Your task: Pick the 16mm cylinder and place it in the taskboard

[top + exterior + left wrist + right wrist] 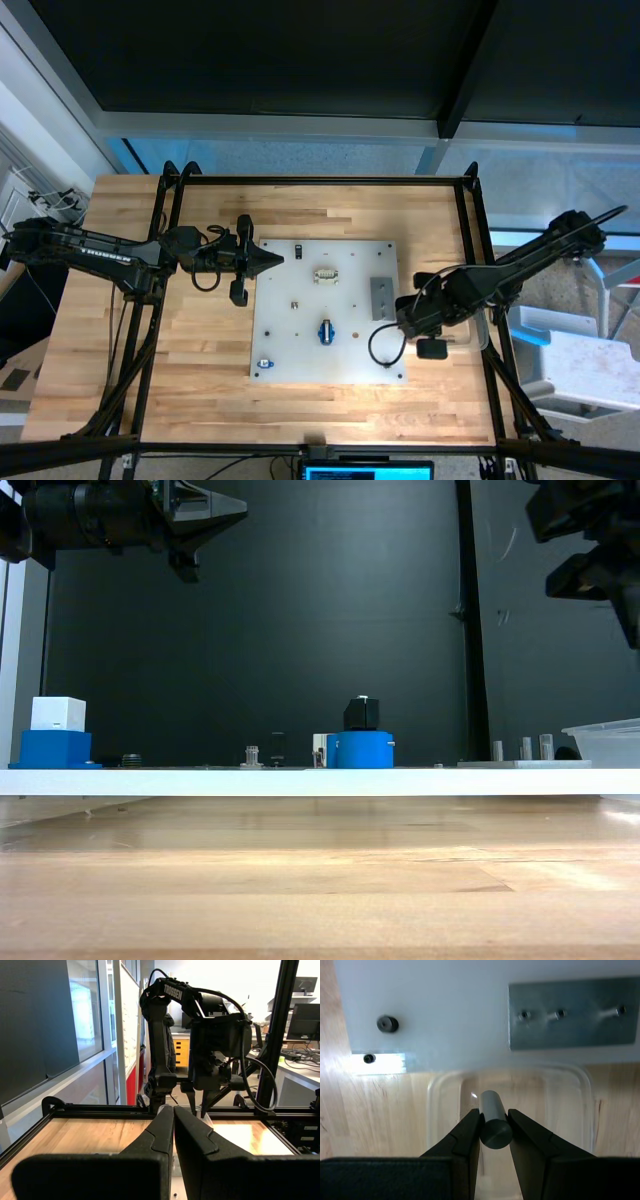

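My right gripper [493,1116] is shut on the 16mm cylinder [495,1127], a short dull-grey metal peg held upright between the fingers. It hangs above a clear plastic tray [580,1110], just off the right edge of the white taskboard [450,1005]. In the high view the right gripper [404,323] is at that board edge [300,355], beside the grey metal block [382,297]. My left gripper [272,258] hovers shut and empty over the board's left edge, high above the table [215,510].
A blue connector [326,331] stands near the board's middle, and a blue-and-white piece [56,735] at its near left corner. The grey block carries three small upright pegs [525,748]. A black frame [470,200] borders the wooden table.
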### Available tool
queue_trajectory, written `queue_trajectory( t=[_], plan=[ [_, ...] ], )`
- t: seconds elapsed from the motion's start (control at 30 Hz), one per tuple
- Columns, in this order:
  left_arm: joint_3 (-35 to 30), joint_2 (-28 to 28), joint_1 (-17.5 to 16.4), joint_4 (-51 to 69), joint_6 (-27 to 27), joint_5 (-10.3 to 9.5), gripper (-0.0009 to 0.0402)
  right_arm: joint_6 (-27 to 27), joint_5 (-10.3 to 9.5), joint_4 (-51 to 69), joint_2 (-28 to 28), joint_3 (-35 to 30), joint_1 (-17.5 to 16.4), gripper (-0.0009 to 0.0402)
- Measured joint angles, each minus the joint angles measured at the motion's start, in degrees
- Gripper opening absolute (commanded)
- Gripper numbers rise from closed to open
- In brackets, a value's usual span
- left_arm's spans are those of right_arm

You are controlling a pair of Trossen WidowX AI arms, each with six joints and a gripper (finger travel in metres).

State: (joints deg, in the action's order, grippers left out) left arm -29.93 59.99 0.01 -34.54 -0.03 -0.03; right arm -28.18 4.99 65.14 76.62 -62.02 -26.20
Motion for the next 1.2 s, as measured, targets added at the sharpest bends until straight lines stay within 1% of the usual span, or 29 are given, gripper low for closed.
queue_trajectory(
  t=[0.47,0.7,0.97,1.2],
  plan=[
    [0.0,0.0,0.0,0.0,0.0,0.02,0.0,1.7,-0.02,-0.8,11.6,-11.3,3.5,0.0016],
    [0.0,0.0,0.0,0.0,0.0,0.0,0.0,2.0,-0.04,-1.2,17.1,-16.0,4.7,0.0016],
    [0.0,0.0,0.0,0.0,0.0,0.02,0.0,2.1,-0.04,-2.1,21.6,-19.5,6.3,0.0016],
    [0.0,0.0,0.0,0.0,0.0,0.02,0.0,2.1,-0.22,-4.9,23.9,-20.0,7.3,0.0016]
  ],
)
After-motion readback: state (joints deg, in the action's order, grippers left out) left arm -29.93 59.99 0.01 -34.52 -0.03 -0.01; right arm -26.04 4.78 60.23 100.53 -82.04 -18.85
